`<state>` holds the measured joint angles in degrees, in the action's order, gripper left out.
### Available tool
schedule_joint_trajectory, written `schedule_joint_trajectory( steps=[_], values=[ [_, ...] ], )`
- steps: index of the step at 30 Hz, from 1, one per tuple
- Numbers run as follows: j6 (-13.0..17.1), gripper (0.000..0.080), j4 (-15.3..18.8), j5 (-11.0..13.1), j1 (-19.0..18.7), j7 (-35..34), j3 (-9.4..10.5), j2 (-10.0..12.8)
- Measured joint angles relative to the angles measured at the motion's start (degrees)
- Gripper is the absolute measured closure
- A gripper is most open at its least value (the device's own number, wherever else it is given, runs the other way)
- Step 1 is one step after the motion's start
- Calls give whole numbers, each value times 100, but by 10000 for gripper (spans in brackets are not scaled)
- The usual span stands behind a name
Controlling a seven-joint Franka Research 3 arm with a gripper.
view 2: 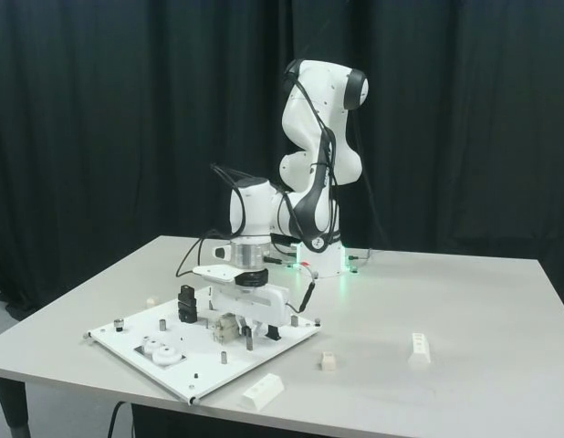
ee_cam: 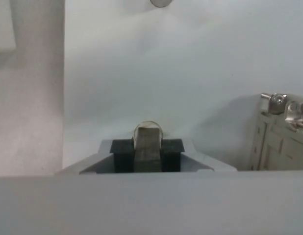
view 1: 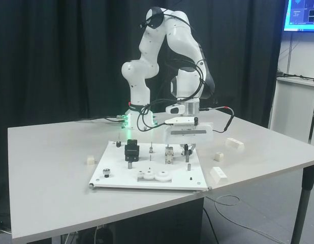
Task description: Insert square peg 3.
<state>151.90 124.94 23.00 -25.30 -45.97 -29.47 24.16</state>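
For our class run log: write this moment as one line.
gripper: shut on square peg | position: above white board | peg: not inserted

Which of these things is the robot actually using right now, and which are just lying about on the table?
In use:
- claw, closed on the square peg
- square peg
- white board it hangs over

Lying about:
- small white blocks on the grey table, off the board
- white gears at the board's front edge
- black fixture on the board
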Motion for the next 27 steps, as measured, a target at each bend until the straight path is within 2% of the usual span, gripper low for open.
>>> schedule_joint_trajectory(
  steps=[27],
  values=[
    [-78, 691, -81, -20, 20, 32, -1, 45]
  ],
)
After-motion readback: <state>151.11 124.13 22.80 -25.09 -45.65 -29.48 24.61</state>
